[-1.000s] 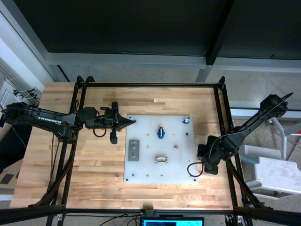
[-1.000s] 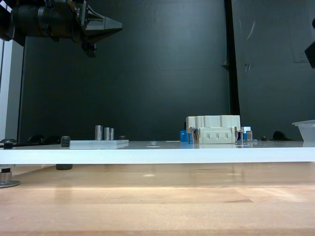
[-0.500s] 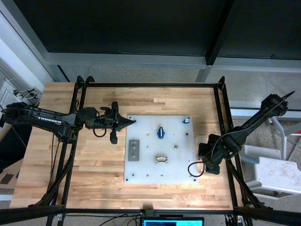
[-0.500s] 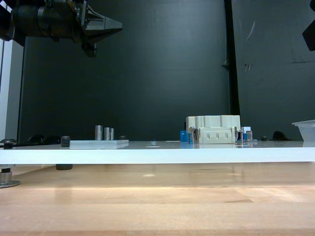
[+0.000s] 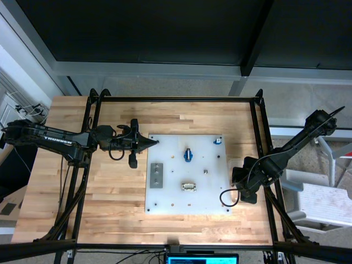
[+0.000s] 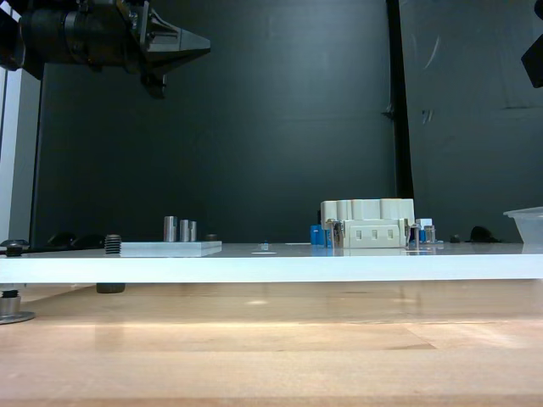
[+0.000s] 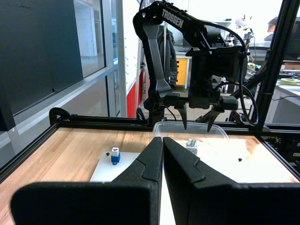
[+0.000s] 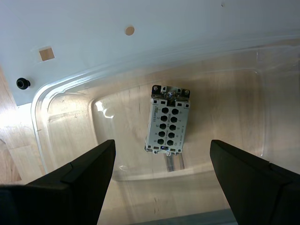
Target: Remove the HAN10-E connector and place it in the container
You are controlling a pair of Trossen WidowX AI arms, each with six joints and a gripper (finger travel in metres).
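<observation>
Release looks complete: the right gripper (image 8: 161, 142) hangs spread wide and empty, directly over the HAN10-E connector (image 8: 167, 119). That connector lies flat on the floor of the clear plastic container (image 8: 61, 96), socket face up, touching neither of the fingers (image 8: 79, 173) and roughly central between the walls. Just beyond the container's rim is the white task board (image 8: 84, 23). On it, well apart from the tray, sit a beige housing (image 5: 189, 187), a blue knob (image 5: 187, 155) and a grey block (image 5: 157, 175) with two holes. Across the board, the left gripper (image 7: 162, 140) is clenched on nothing, its two halves pressed together, parked high above the table (image 5: 110, 198) at the board's left edge.

By my reading the task is as good as done, and what remains is getting the right arm away cleanly. The tray looks light and nothing seems to pin it down. A finger dipping or swinging sideways on the way out could catch a wall, drag or tip the tray, and spill the connector. If the arm sinks and the jaws close, they might clamp the connector instead of leaving it.
</observation>
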